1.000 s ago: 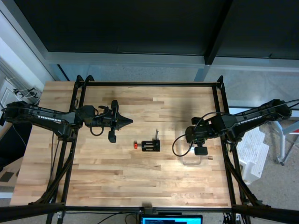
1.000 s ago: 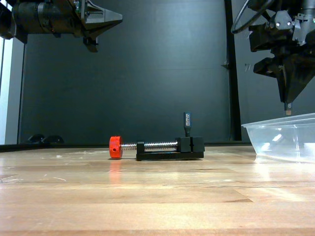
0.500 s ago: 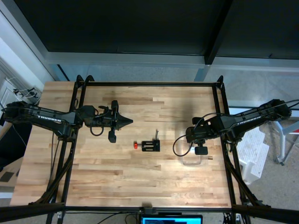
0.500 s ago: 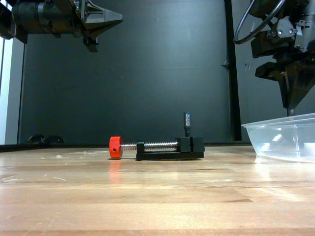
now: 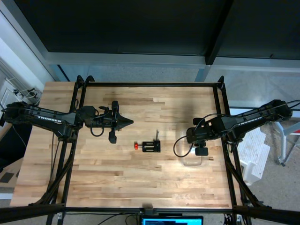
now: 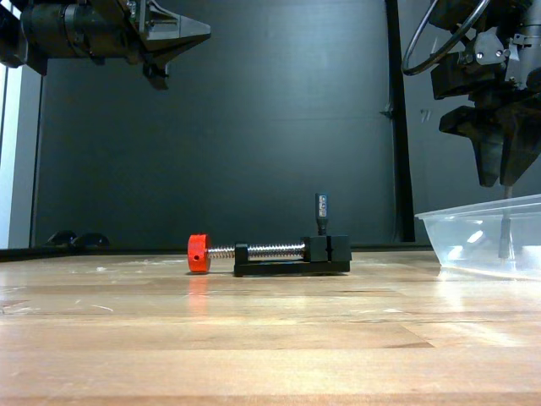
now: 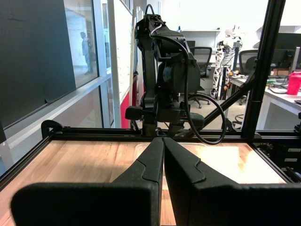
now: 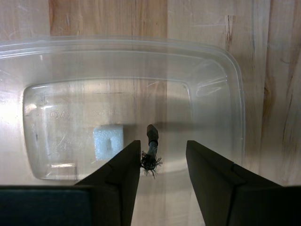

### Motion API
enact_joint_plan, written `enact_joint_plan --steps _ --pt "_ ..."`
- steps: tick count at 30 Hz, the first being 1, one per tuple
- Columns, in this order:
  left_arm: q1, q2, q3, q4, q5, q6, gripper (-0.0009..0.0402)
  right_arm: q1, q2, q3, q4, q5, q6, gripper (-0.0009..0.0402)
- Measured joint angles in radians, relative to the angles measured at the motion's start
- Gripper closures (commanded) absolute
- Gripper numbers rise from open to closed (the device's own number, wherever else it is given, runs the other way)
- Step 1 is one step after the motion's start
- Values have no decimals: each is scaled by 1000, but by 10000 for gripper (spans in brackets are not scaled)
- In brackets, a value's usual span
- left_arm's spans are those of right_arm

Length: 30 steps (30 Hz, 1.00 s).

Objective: Remove the USB-C connector from taskboard and place in the container

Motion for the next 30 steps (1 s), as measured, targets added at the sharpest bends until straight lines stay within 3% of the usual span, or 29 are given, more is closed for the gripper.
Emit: enact_joint_plan --steps 6,18,24,30 --pt "0 0 0 0 0 0 393 0 0 23 0 -1 0 229" --pt "0 0 0 0 0 0 393 -2 0 139 -38 -3 -1 239" --pt "0 0 0 0 0 0 393 -40 -16 139 44 -3 -18 281" --pt "0 0 0 0 0 0 393 -98 -55 140 270 -54 -112 350"
